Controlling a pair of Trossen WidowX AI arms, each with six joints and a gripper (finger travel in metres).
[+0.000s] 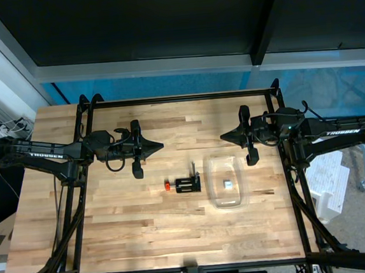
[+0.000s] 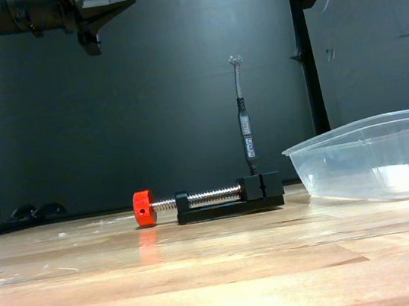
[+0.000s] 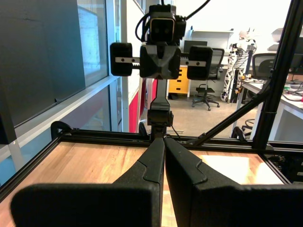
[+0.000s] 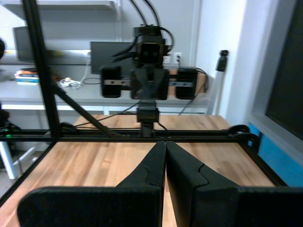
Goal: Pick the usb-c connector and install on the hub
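Fingers of the left gripper are pressed together, and it is held high over the table, nearer the far edge. The right gripper is held facing it, pressed together too. The hub is laid mid-table, orange end toward the left edge, near a clear tray holding a white block.

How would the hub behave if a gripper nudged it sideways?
The hub lies low and flat, so it probably slides rather than tips. Its thin upright stem looks bendable. The left gripper and right gripper hang shut above the table, apart from it.
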